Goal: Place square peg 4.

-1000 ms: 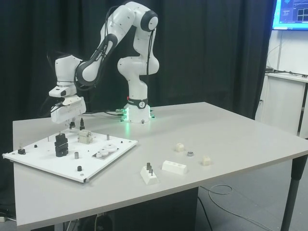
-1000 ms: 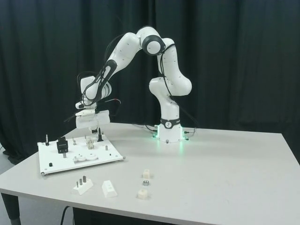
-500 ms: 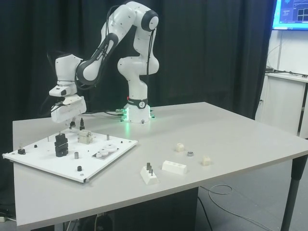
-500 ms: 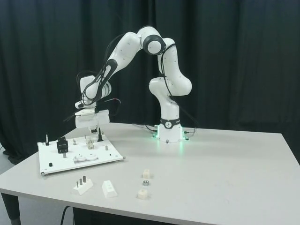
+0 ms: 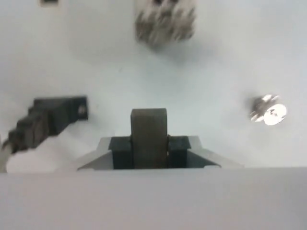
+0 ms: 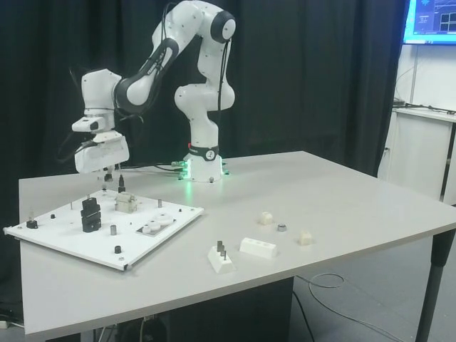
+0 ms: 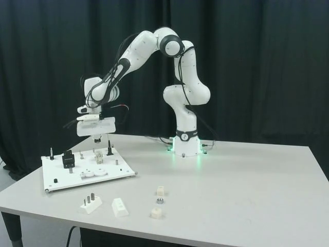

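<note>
One peg, grey and square in section, sits clamped between the jaws of the tool at the lower middle of the wrist view, its free end pointing down toward the white board. So the tool is narrow, closed on the peg. In the first room view the tool hangs at the left of the frame, above the far edge of the board and apart from it; in the second room view it is at left of centre, likewise clear of the board.

By my reading the pick is done and the carry is under way, but the placing itself is not: the peg is in the air, not seated in anything. Which hole on the board is meant for it I cannot tell. Beneath the tool the wrist view shows only bare white board, with a black block at the left of the frame, a shiny stud at the right, and a blurred fixture at the top.

What is left, as I judge it: line the square section up with its socket, lower it in, release and withdraw.

Elsewhere on the counter, lower middle of the first room view, stand a small holder with two pins and a white block, well apart from the tool.
</note>
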Controlling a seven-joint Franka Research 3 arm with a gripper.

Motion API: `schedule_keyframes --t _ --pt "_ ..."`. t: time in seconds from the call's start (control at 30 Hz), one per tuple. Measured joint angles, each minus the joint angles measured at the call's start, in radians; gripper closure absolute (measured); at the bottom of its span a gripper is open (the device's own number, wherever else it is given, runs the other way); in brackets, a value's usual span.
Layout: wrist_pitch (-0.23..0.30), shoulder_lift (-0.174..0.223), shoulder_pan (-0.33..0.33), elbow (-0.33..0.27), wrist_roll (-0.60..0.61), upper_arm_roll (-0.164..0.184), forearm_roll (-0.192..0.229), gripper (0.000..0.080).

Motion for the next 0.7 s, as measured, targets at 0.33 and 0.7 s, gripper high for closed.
schedule_keyframes --t 0.33,0.7 --pt "-0.144 -0.071 0.083 0.111 0.186 -0.03 -0.087 0.0653" --pt "-0.241 -0.079 0.185 0.193 0.312 -0.024 -0.102 0.0653"
